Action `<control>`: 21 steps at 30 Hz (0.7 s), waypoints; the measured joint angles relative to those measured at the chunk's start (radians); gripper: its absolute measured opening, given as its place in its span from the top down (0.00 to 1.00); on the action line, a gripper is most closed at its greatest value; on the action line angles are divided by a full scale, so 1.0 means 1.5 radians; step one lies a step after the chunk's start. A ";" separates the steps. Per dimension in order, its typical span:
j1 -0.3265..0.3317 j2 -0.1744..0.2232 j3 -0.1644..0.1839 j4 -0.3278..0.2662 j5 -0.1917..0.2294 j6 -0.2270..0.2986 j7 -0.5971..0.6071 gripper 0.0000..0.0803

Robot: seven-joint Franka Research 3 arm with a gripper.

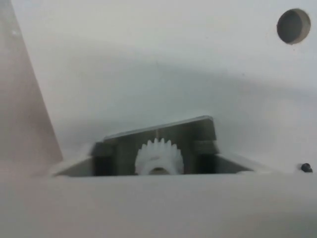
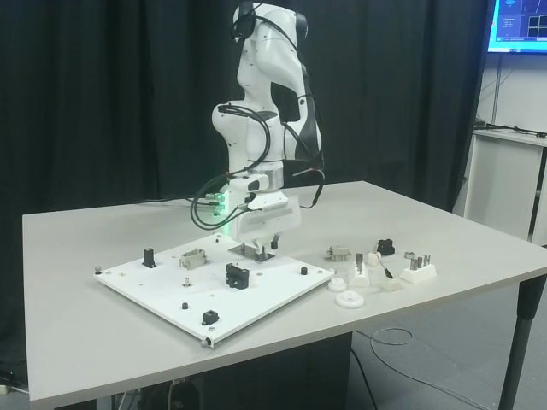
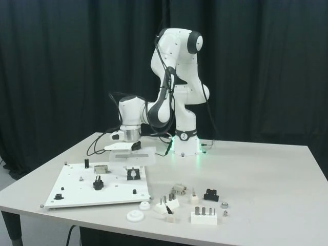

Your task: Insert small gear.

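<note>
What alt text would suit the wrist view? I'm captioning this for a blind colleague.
A small white gear sits between the gripper fingers, low over the white board. A round hole shows in the board's far corner, and a small black screw sits at one edge.

A board [image 3: 72,197] is laid flat on the table [image 3: 266,174], with the arm's base [image 3: 185,145] bolted behind it toward 1 o'clock in the second room view. The tool [image 3: 132,169] is held over the board's far right part, above a small fixture [image 3: 132,175] there, and the small gear [image 1: 159,157] is seen between the 2 fingers in the wrist view. Off the board, toward 4 o'clock, 2 loose gears [image 3: 135,216] are placed near the table's front edge, with a cluster of small holders [image 3: 204,217] beside them at 3 o'clock.
</note>
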 joint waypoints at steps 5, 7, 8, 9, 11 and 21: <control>0.000 -0.005 -0.002 0.004 0.000 -0.015 0.009 0.51; 0.000 -0.008 -0.005 0.006 -0.001 -0.023 0.012 0.14; 0.000 -0.009 -0.006 0.007 -0.001 -0.026 0.014 0.14; 0.000 -0.011 -0.008 0.008 -0.002 -0.029 0.017 0.14; 0.000 -0.014 -0.012 0.009 -0.005 -0.034 0.025 0.14; 0.000 -0.023 -0.044 0.022 -0.046 -0.063 0.064 0.01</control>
